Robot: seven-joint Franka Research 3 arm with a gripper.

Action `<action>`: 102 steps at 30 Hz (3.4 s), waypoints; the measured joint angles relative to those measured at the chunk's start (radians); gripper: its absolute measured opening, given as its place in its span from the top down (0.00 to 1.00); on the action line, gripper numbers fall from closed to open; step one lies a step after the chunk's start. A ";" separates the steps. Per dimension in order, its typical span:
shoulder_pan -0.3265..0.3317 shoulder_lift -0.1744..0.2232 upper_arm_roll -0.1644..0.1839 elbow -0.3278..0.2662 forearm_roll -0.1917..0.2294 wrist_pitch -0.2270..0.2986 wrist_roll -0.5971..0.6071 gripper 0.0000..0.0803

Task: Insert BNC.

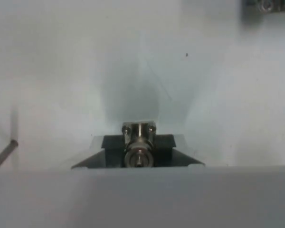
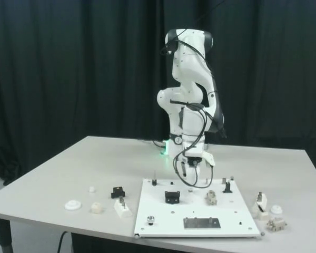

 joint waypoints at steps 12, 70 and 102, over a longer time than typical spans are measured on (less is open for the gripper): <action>-0.007 -0.001 0.006 0.000 0.000 -0.001 -0.148 0.85; -0.044 -0.003 0.028 0.000 0.138 -0.003 -0.184 0.85; -0.045 0.001 0.028 0.006 0.115 -0.013 -0.580 0.85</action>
